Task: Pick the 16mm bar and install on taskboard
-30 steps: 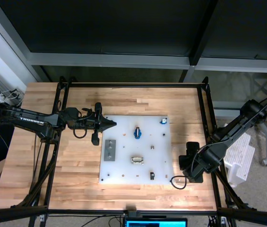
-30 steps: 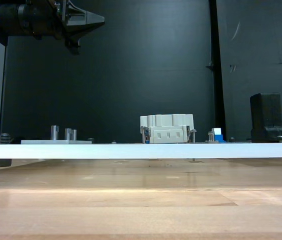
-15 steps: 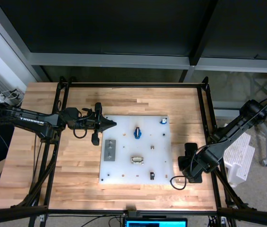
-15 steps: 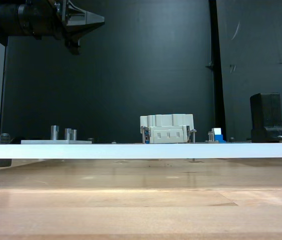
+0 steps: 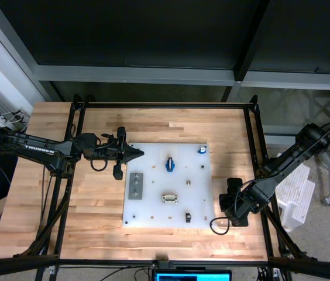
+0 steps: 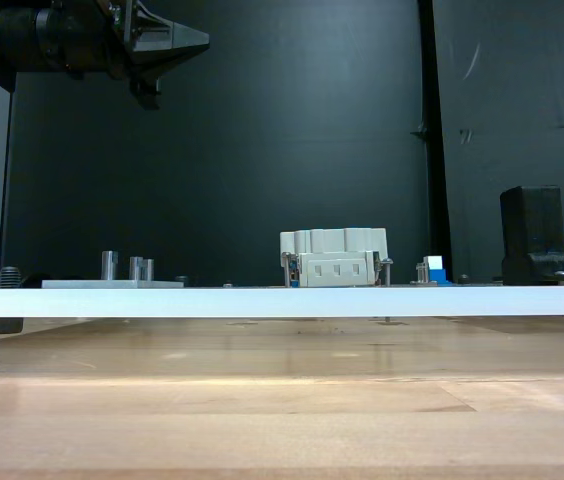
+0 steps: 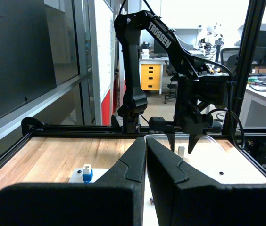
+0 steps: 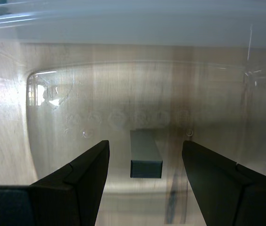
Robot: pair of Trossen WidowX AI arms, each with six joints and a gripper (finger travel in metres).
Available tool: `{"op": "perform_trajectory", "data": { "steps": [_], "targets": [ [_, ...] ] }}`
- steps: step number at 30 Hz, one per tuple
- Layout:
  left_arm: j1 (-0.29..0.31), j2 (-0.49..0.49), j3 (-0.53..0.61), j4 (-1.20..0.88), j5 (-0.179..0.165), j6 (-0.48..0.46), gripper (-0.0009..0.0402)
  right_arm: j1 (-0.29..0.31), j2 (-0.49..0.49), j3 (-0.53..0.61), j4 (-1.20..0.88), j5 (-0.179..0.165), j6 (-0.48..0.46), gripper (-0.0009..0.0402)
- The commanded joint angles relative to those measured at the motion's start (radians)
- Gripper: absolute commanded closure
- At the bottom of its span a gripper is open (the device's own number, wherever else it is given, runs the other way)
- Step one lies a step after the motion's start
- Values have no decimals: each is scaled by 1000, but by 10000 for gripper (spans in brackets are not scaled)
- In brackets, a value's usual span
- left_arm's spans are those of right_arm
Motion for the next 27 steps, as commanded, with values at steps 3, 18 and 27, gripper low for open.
{"op": "perform_trajectory", "data": {
  "steps": [3, 18, 27],
  "targets": [
    [0, 0, 0, 0, 0, 0, 393, -1, -1, -15, 9, 0, 1, 178],
    [0, 0, 0, 0, 0, 0, 393, -11, -5, -18, 10, 0, 0, 227],
    [0, 0, 0, 0, 0, 0, 393, -11, -5, -18, 10, 0, 0, 300]
  ]
}}
